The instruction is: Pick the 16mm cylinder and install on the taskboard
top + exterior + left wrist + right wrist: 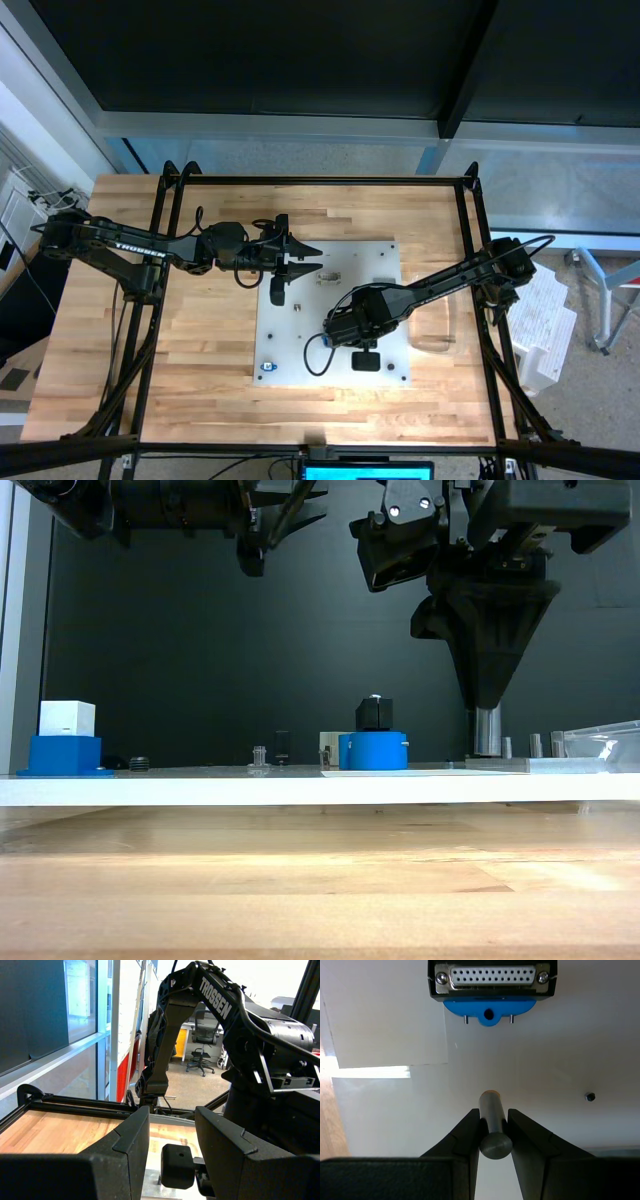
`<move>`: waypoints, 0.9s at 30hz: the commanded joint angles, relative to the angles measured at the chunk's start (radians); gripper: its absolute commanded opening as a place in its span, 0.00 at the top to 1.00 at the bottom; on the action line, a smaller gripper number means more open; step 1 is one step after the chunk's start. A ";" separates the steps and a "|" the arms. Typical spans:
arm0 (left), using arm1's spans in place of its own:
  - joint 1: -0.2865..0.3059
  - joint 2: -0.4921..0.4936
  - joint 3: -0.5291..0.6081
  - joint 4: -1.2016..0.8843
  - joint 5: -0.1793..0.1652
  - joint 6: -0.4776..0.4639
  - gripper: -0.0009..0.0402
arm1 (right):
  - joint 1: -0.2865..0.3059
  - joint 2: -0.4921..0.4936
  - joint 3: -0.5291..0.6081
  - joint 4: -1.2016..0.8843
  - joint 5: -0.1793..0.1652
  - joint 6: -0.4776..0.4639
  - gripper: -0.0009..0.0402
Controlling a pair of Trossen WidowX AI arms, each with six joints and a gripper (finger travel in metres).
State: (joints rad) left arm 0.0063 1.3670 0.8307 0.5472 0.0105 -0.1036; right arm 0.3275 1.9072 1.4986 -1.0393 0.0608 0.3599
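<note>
My right gripper (493,1125) is shut on the 16mm cylinder (491,1117), a grey metal peg held upright between the fingers. In the low view the cylinder (487,732) hangs from the right gripper (487,702) with its lower end down at the surface of the taskboard (200,773). I cannot tell whether it sits in a hole. From above, the right gripper (347,327) points down over the middle right of the white taskboard (300,345). My left gripper (305,256) hovers open and empty above the board's far left part, and its fingers (117,1152) stand apart.
A blue fitting with a multi-pin connector (490,982) lies just beyond the cylinder. A round blue fitting (372,750) and several small upright pegs (535,745) stand on the board. A blue block with a white cube (66,742) sits at its near left. A clear tray (437,325) lies right of the board.
</note>
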 commanded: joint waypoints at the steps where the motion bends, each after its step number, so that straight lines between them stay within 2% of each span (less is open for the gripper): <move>1: 0.000 0.000 0.000 0.000 0.000 0.000 0.68 | 0.000 0.000 -0.004 0.005 0.003 -0.001 0.96; 5: 0.000 0.000 0.000 0.000 0.000 0.000 0.68 | 0.000 0.000 -0.013 0.013 0.017 -0.001 0.96; 9: 0.000 0.000 0.000 0.000 0.000 0.000 0.68 | 0.000 0.000 -0.020 0.022 0.017 -0.001 0.96; 13: 0.000 0.000 0.000 0.000 0.000 0.000 0.68 | 0.000 0.000 -0.023 0.027 0.012 -0.001 0.96; 15: 0.000 0.000 0.000 0.000 0.000 0.000 0.68 | 0.000 0.000 -0.026 0.029 -0.002 0.000 0.96; 27: 0.000 0.000 0.000 0.000 0.000 0.000 0.68 | 0.001 0.000 -0.052 0.063 -0.001 0.000 0.96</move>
State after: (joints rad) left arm 0.0063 1.3670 0.8307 0.5472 0.0101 -0.1036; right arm 0.3279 1.9076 1.4494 -0.9852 0.0597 0.3607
